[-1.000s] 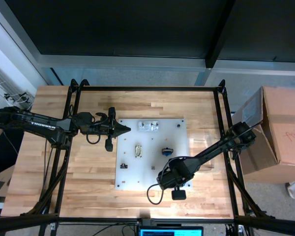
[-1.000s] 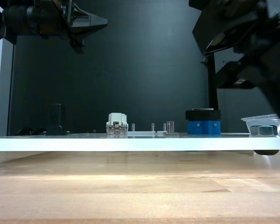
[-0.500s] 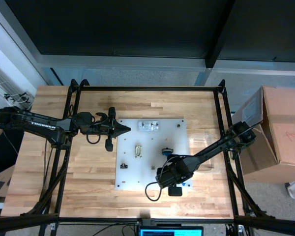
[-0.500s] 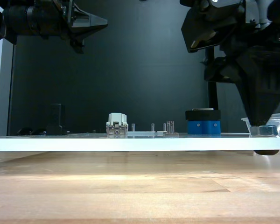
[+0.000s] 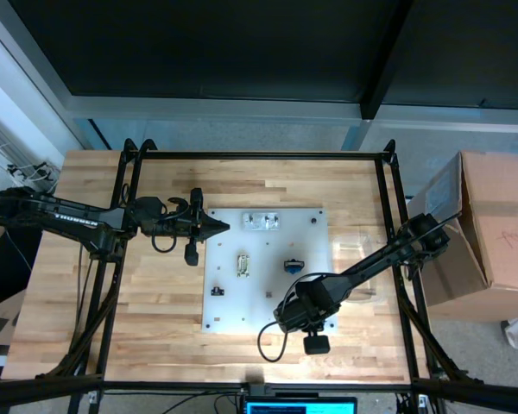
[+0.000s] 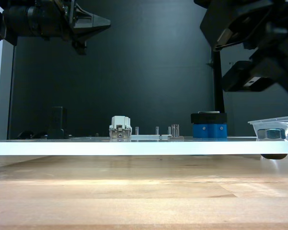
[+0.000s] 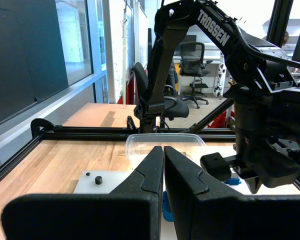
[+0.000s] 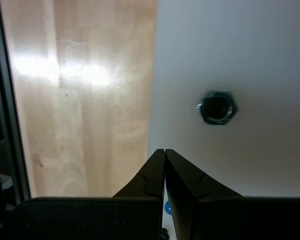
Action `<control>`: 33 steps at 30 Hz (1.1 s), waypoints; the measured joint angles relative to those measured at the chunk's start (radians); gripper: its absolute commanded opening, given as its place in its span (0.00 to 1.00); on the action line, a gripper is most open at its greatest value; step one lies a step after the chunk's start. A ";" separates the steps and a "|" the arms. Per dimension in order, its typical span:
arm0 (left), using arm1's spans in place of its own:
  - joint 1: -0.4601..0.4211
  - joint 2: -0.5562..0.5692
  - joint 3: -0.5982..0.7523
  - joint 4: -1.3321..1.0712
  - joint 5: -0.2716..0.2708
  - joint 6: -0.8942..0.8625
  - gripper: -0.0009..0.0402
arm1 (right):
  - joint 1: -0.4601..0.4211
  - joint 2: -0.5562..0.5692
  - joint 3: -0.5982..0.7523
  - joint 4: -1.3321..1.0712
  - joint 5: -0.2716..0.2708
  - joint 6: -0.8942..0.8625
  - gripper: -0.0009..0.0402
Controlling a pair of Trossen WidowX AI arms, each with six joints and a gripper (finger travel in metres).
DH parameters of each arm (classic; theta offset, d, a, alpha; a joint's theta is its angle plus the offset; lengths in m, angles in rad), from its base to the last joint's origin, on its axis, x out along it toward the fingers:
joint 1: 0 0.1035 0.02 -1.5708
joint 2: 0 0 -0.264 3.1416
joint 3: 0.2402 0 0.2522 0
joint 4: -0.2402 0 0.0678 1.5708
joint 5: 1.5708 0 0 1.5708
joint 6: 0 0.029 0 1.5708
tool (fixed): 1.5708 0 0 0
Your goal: Pick the M12 nut and place it on its threads and fasten
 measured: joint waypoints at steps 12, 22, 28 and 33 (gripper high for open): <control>0.000 0.000 0.000 0.000 0.000 0.000 0.02 | 0.000 0.000 -0.005 0.016 0.236 0.063 0.02; 0.000 0.000 0.000 0.000 0.000 0.000 0.02 | -0.003 0.000 -0.024 0.035 0.030 0.010 0.02; 0.000 0.000 0.000 0.000 0.000 0.000 0.02 | 0.001 -0.001 -0.022 0.015 0.016 0.009 0.02; 0.000 0.000 0.000 0.000 0.000 0.000 0.02 | 0.001 -0.011 -0.022 0.009 0.047 0.009 0.02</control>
